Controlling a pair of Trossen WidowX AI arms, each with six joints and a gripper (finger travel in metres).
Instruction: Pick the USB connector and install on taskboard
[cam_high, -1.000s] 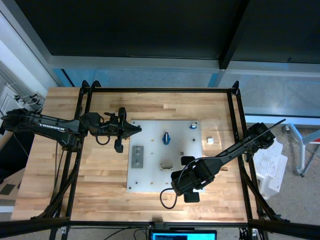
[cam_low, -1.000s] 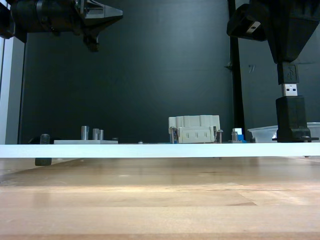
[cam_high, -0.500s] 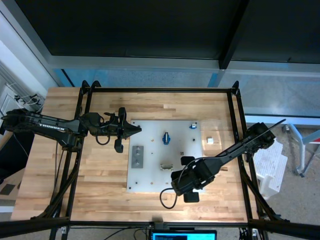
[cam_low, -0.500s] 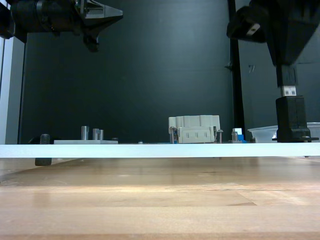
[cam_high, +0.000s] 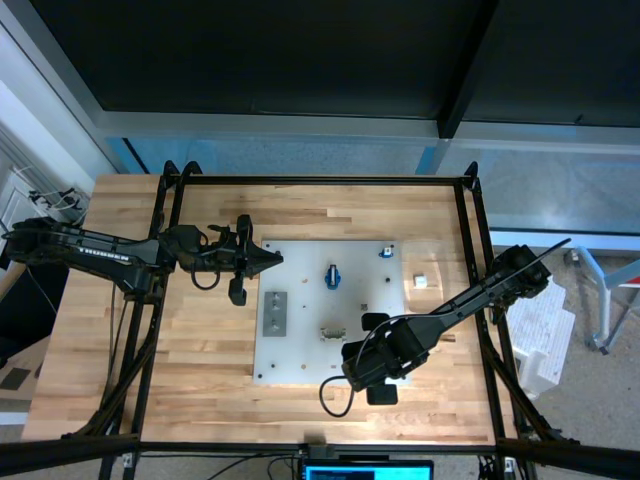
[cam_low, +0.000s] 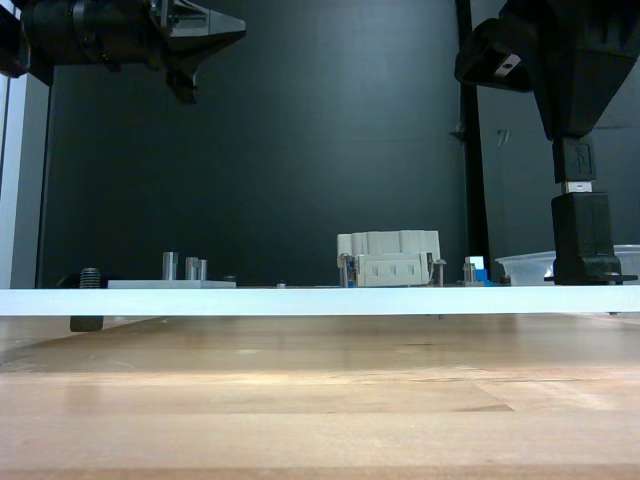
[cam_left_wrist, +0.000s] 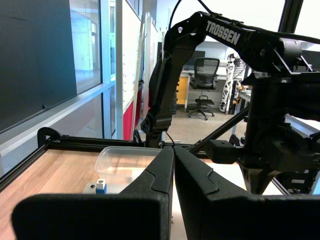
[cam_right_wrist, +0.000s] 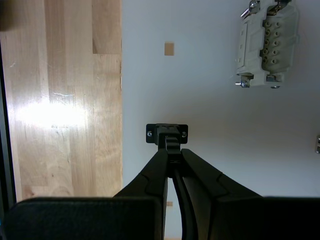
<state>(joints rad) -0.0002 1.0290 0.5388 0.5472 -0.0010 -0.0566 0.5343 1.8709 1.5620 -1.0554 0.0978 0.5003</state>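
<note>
The taskboard (cam_high: 300, 365) lies flat on the wooden table. My right gripper (cam_low: 575, 135) hangs over its near right part, shut on the black USB connector (cam_low: 577, 162). The connector's metal tip is sunk into the upright black socket (cam_low: 583, 235) on the board. In the right wrist view the fingers (cam_right_wrist: 159, 162) pinch the connector (cam_right_wrist: 171, 145) directly above that socket (cam_right_wrist: 166, 132). My left gripper (cam_high: 272, 260) hovers high over the board's left edge, shut and holding nothing; it also shows in the low view (cam_low: 230, 25).
On the board stand a silver multi-pin socket (cam_high: 331, 333), a grey metal block (cam_high: 273, 313) and a blue knob (cam_high: 333, 275). A small white part (cam_high: 421, 281) lies beside the board. The cable (cam_high: 335, 397) loops near the front edge. A clear plastic box (cam_left_wrist: 125, 160) sits beyond.
The right gripper has moved down with the USB connector. Its bare metal plug, clear of the socket a second ago, is now mostly inside it. The left arm has not moved.
</note>
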